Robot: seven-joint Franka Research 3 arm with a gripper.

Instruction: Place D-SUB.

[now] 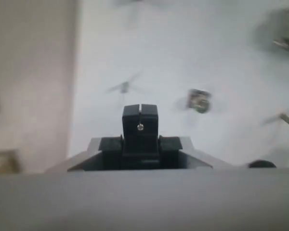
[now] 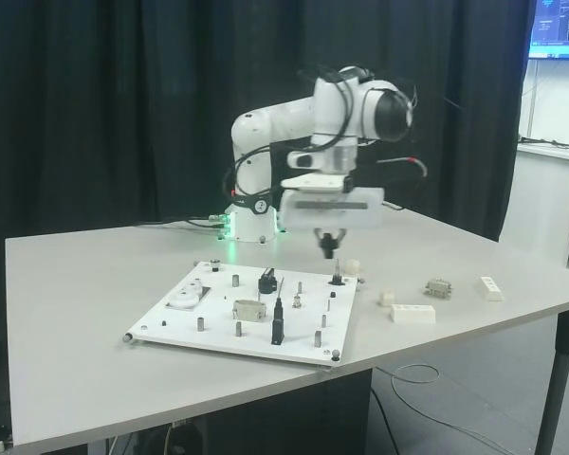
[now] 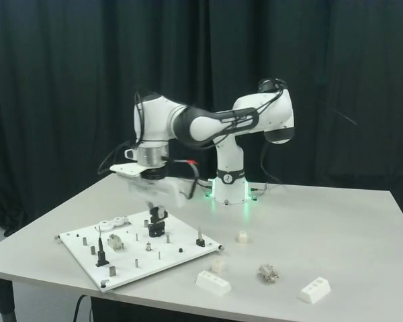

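Above the flat white assembly board (image 2: 256, 318) on the grey table (image 2: 85, 284), the black two-fingered gripper (image 1: 140, 115) hangs with its jaws pressed together — only a thin seam shows between them, and nothing visible is held. The likeliest D-SUB is the small grey metal connector (image 2: 439, 287) lying off the board, well apart from the gripper; probably it awaits pickup, though that is a judgement.
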